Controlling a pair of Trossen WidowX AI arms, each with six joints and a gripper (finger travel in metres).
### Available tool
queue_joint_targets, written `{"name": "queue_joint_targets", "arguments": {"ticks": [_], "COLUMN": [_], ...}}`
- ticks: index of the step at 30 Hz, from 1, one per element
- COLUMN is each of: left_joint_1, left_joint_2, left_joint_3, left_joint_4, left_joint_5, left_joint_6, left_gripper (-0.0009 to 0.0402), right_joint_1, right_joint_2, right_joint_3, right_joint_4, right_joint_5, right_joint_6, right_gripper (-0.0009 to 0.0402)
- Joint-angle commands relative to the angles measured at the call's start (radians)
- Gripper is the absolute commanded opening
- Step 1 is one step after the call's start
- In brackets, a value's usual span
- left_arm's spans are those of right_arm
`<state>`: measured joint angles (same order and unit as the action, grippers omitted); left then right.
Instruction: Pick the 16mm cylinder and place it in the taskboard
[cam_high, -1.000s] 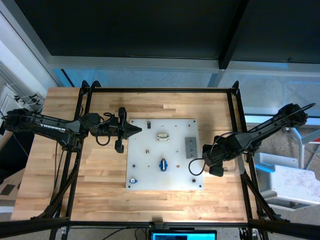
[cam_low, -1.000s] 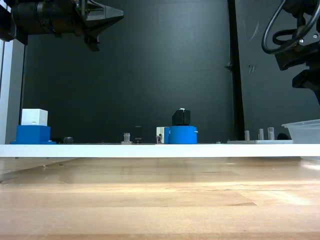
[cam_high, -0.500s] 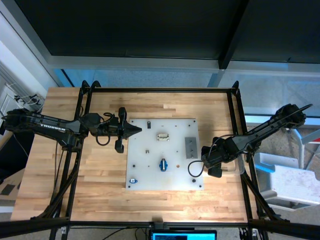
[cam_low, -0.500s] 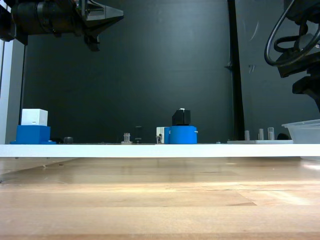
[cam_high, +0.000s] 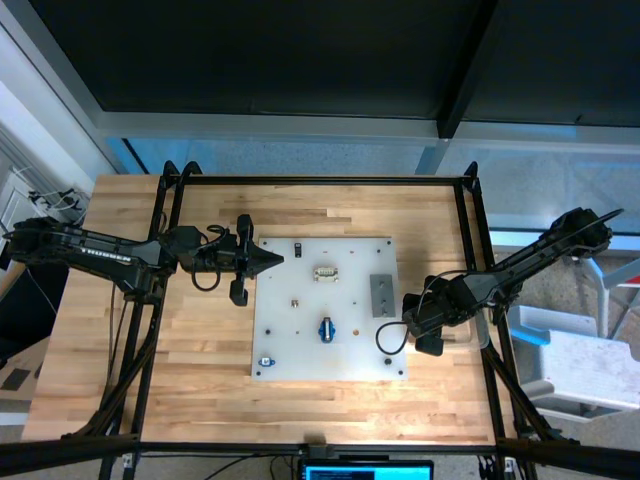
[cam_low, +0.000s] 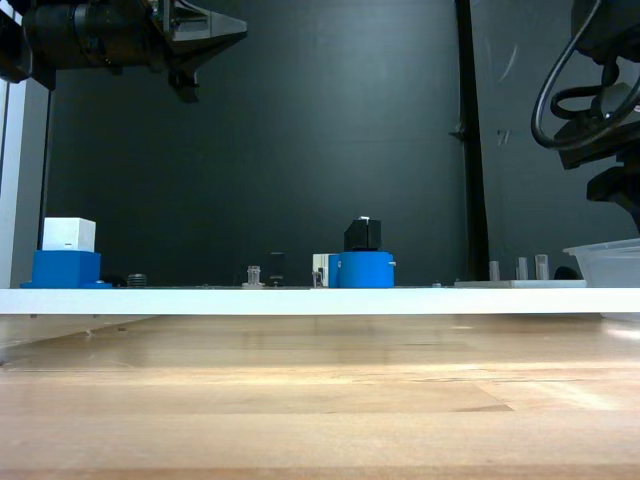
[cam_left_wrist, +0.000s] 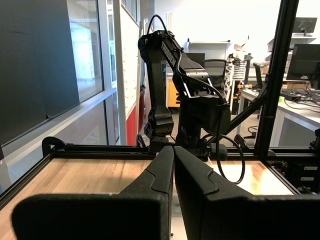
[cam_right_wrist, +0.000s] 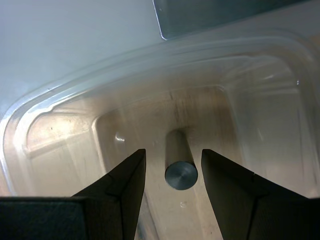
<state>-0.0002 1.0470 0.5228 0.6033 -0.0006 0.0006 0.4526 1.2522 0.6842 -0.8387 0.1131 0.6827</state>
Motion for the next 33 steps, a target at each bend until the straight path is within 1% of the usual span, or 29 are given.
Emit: {"name": "queue_joint_targets", "arguments": {"ticks": [1, 12, 23, 33], "left_joint_1": [0.000, 0.000, 0.000, 0.000], "left_joint_2": [0.000, 0.000, 0.000, 0.000], "left_joint_3": [0.000, 0.000, 0.000, 0.000], "left_joint_4": [0.000, 0.000, 0.000, 0.000], "left_joint_5": [0.000, 0.000, 0.000, 0.001], "left_joint_6": [0.000, 0.000, 0.000, 0.000], "left_gripper": [0.0000, 0.0000, 0.0000, 0.0000], "right_joint_1": [0.000, -0.001, -0.001, -0.001], "right_joint_2": [0.000, 0.000, 0.000, 0.000], "right_joint_3": [-0.007, -0.016, -0.016, -0.016], "right_joint_4": [0.017, 0.026, 0.032, 0.034], "right_joint_5": [0.001, 0.002, 0.000, -0.003], "right_joint_6": [-0.002, -0.003, -0.011, -0.010], "right_gripper": [0.0153, 0.0148, 0.0085, 0.0047]}}
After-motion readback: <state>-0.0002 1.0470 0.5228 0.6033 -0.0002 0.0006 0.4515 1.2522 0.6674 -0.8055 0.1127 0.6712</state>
